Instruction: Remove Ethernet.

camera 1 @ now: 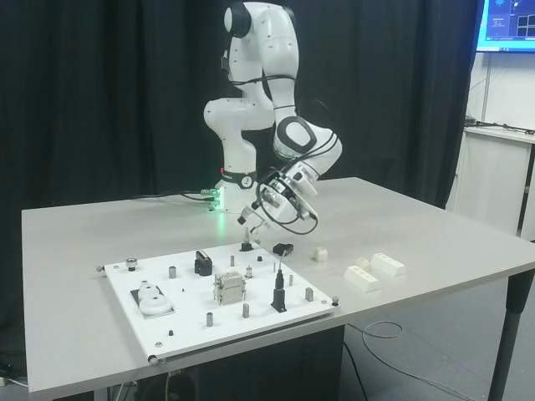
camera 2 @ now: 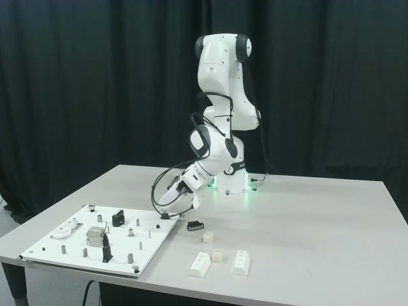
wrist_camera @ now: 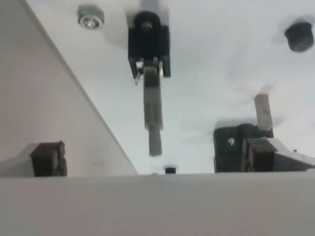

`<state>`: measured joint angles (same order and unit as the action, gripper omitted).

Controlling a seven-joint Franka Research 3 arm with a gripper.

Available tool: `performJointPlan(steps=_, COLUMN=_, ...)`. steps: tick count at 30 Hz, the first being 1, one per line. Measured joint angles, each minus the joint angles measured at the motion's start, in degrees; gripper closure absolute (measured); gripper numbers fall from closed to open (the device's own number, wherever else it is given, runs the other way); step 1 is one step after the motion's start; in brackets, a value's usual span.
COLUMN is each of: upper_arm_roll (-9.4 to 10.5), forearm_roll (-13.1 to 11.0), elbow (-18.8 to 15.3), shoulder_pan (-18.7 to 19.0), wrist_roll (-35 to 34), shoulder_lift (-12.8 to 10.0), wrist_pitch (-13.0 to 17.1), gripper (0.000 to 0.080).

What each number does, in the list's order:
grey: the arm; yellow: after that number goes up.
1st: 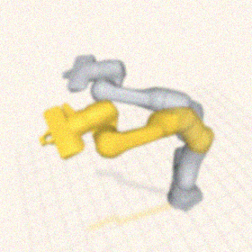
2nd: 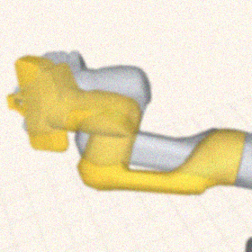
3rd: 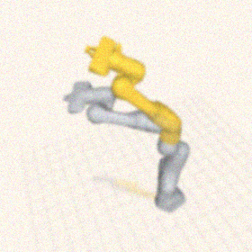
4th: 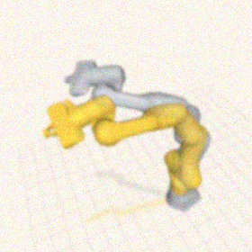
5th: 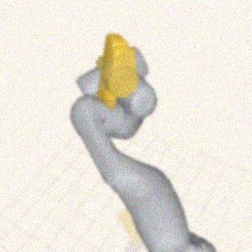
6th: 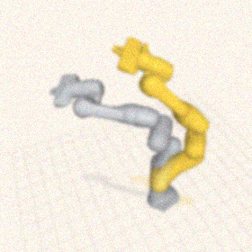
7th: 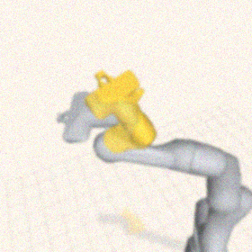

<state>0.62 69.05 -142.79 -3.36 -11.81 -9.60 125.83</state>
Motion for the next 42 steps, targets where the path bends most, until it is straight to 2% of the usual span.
performJointPlan(steps=4, upper_arm_roll=0.26, forearm_roll=-0.99, elbow=0.07, shoulder_pan=0.16, wrist_roll=0.28, shoulder_lift=0.78, wrist_pitch=-0.56, gripper=0.0051)
performJointPlan(steps=5, upper_arm_roll=0.32, forearm_roll=-1.33, elbow=0.10, shoulder_pan=0.17, wrist_roll=0.37, shoulder_lift=0.99, wrist_pitch=-0.61, gripper=0.0005)
performJointPlan(steps=16, upper_arm_roll=0.44, forearm_roll=-2.30, elbow=0.20, shoulder_pan=0.18, wrist_roll=1.62, shoulder_lift=2.53, wrist_pitch=-0.66, gripper=0.0003)
performJointPlan(steps=31, upper_arm_roll=0.35, forearm_roll=-3.41, elbow=0.41, shoulder_pan=-0.03, wrist_roll=1.95, shoulder_lift=2.80, wrist_pitch=-0.65, gripper=0.0003)
performJointPlan(steps=42, upper_arm_roll=0.28, forearm_roll=-3.41, elbow=0.52, shoulder_pan=-0.88, wrist_roll=5.55, shoulder_lift=3.02, wrist_pitch=-0.65, gripper=0.0003)
